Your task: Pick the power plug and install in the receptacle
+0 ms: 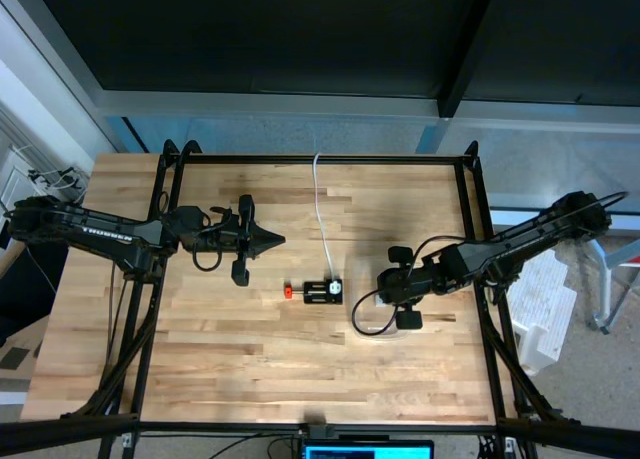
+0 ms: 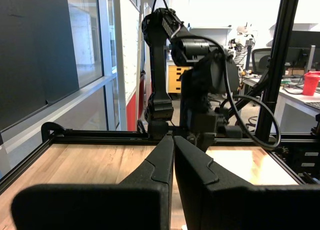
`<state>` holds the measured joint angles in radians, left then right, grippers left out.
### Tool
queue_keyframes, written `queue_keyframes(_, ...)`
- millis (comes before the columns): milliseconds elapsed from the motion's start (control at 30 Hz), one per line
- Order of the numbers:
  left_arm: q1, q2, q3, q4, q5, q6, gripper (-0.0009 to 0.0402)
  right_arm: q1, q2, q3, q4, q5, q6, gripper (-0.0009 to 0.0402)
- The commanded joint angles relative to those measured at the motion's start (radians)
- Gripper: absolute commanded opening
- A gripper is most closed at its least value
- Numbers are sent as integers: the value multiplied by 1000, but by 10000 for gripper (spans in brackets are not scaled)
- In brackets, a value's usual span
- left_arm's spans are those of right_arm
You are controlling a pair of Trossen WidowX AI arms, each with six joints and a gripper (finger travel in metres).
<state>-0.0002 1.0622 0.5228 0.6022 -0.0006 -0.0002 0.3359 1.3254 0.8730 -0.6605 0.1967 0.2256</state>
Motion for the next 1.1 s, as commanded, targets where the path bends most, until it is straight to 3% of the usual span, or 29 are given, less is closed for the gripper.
queue_keyframes(33, 0, 0, 0, 0, 0, 0, 0, -2, -8, 44, -42, 24, -21, 0)
queue_keyframes(367, 0, 0, 0, 0, 0, 0, 0, -6, -10, 138, -121, 21, -45, 0)
queue_keyframes(567, 0, 0, 0, 0, 0, 0, 0, -40, 20, 180, -121, 21, -52, 0)
queue_keyframes(1100, 0, 0, 0, 0, 0, 0, 0, -101, 307, 431, -106, 21, -87, 0)
